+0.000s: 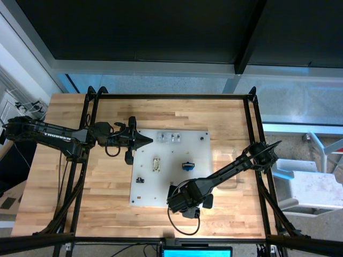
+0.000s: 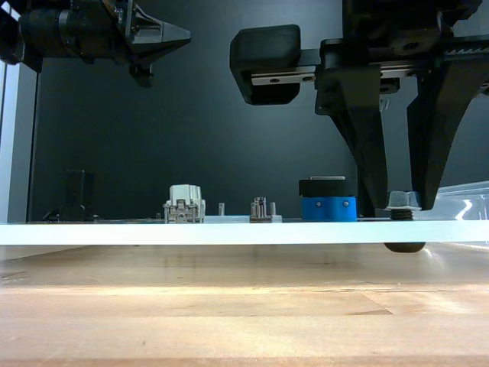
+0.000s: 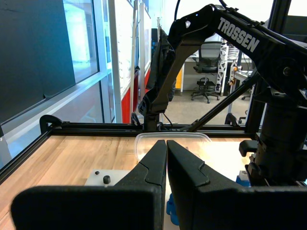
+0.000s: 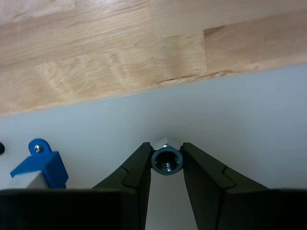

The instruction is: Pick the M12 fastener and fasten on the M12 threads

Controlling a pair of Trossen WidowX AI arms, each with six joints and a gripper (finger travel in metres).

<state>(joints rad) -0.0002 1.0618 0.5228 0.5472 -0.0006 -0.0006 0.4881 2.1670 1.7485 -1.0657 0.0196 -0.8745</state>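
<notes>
Low view: the right claw [image 2: 397, 208] is pinched onto the M12 fastener [image 2: 403, 200], which sits atop its stud [image 2: 403, 215], ribs showing underneath. Pick looks done; spinning it down seems left. Left claw [image 3: 166, 142] hangs closed above the board's [image 1: 155, 190] far left.

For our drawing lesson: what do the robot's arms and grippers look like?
Left arm and right arm are black, with white TROSSEN lettering and looped cables. Left gripper, over the board's left edge, and right gripper, at its near right edge, have tapered black fingers.
</notes>
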